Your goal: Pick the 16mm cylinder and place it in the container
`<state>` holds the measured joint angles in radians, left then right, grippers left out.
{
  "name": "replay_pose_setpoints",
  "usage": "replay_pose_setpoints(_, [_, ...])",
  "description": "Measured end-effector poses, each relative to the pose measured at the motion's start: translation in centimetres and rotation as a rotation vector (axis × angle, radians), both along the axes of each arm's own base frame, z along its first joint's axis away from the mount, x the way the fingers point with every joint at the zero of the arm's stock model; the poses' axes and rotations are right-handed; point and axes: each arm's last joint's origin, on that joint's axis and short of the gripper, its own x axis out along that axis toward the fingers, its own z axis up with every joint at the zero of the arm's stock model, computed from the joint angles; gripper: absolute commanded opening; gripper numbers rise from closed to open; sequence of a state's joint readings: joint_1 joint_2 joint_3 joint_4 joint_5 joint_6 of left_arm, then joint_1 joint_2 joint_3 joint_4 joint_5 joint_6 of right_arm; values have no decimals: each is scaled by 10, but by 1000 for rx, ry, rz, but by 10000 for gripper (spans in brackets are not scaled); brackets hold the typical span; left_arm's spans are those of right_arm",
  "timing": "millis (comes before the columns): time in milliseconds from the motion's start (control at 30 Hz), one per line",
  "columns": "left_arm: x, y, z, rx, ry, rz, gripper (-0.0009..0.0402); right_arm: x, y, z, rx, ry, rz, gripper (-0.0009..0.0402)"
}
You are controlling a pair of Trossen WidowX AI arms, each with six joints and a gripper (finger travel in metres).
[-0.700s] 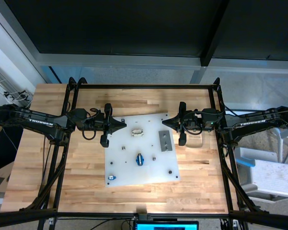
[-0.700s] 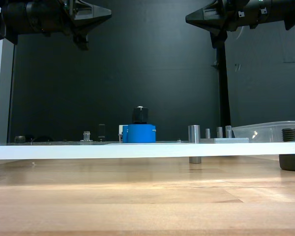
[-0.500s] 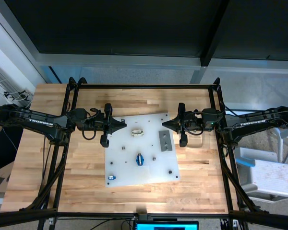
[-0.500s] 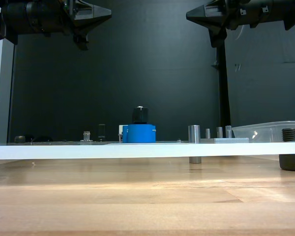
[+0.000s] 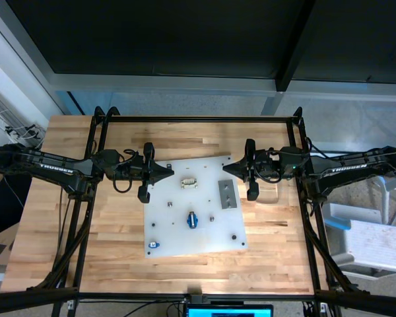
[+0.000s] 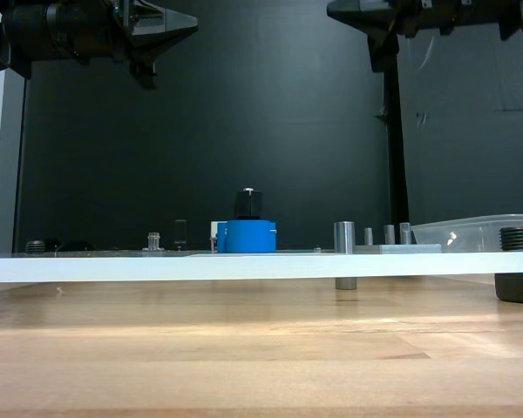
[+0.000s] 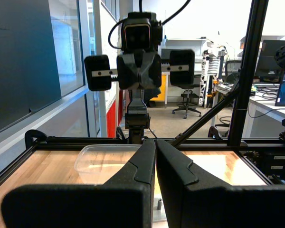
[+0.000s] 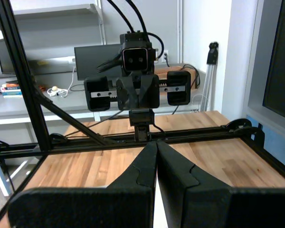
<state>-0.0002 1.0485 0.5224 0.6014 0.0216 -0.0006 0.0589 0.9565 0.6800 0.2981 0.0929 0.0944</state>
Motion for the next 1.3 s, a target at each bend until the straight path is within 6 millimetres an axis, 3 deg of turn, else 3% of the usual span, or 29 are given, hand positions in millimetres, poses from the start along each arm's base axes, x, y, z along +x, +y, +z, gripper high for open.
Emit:
replay_pose_setpoints(333, [0,0,0,0,0,0,0,-1,0,40,17,243,-2,0])
replay_pose_setpoints(600, [0,0,0,0,0,0,0,8,1,57,2,509,1,0])
replay_pose_setpoints(1067, [0,0,0,0,0,0,0,46,7,46,-35,949,19,0])
replay_pose_setpoints(1300, [0,0,0,0,0,0,0,69,17,42,-67,1043,52,0])
